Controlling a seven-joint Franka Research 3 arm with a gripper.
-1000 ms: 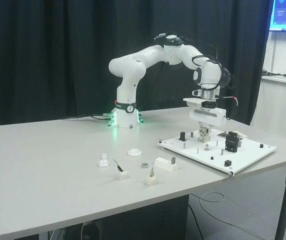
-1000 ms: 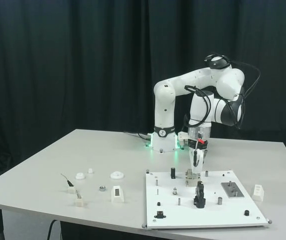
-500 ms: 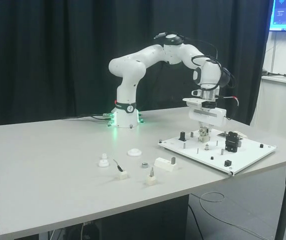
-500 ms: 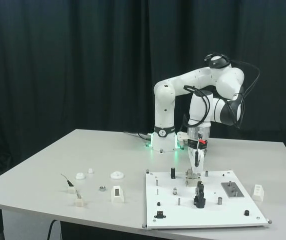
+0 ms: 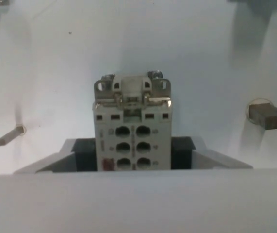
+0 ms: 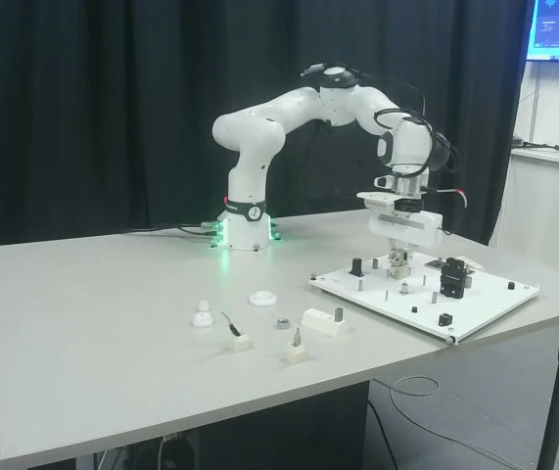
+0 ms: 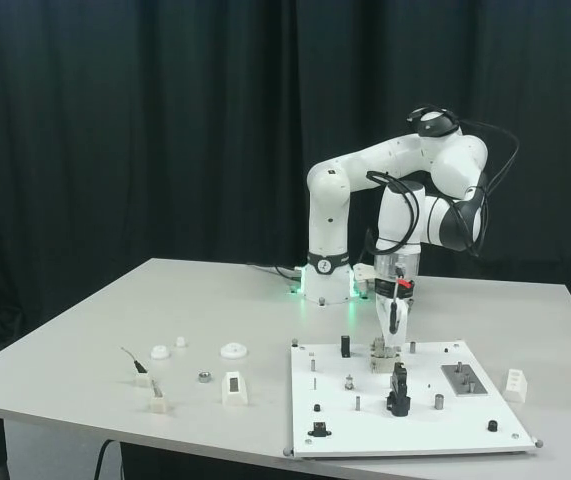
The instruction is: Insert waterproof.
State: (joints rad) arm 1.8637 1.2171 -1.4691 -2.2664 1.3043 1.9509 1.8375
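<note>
Black curtain behind a grey table (image 6: 93, 294); white square assembly board (image 7: 365, 420) at the table's 4 o'clock in the second room view. White two-finger gripper (image 7: 384, 349) pinches the grey blocky six-hole waterproof connector (image 5: 132, 133), upright, low over the board's 12 o'clock edge

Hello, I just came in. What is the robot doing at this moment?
The white arm has its claw down over the white board on the grey table. Directly under the claw sits a connector with six round holes, the waterproof part to insert. Several small parts lie apart on the table.
</note>
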